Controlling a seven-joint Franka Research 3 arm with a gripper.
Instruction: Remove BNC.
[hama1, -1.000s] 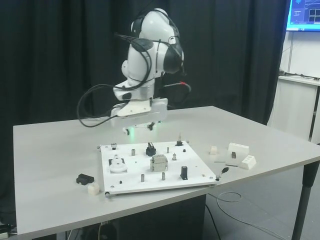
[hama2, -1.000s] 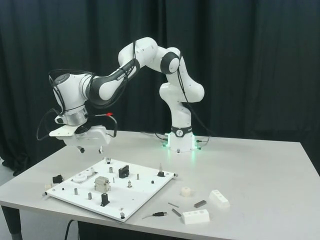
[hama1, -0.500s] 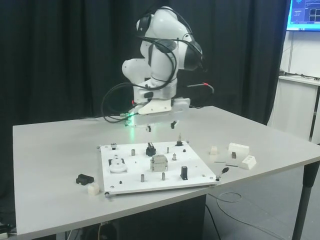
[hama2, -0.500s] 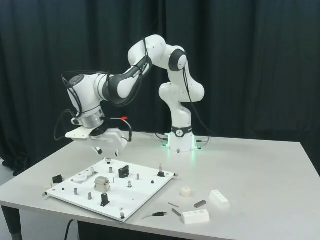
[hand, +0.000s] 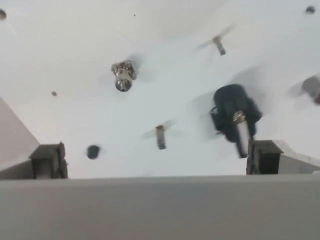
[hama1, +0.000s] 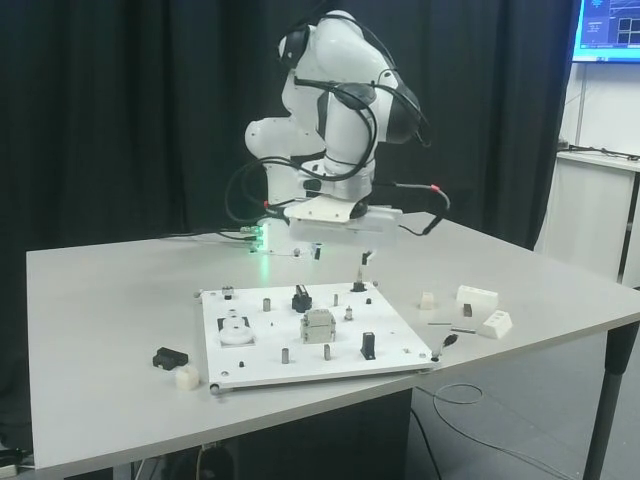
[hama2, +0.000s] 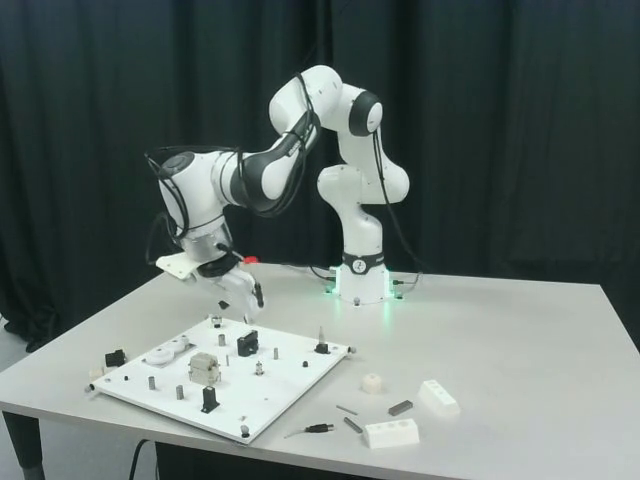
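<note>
The claw (hand: 155, 160) hung wide and empty above the white board (hama1: 395, 335) on the bench (hama1: 100, 300). The step in hand looked like the approach, nothing gripped yet. The BNC plug (hand: 123, 76), a small metal connector, stood upright near the board's far corner, apart from the black block (hand: 234, 112). Next, the claw would need to centre over the plug, descend and close on it.
</note>
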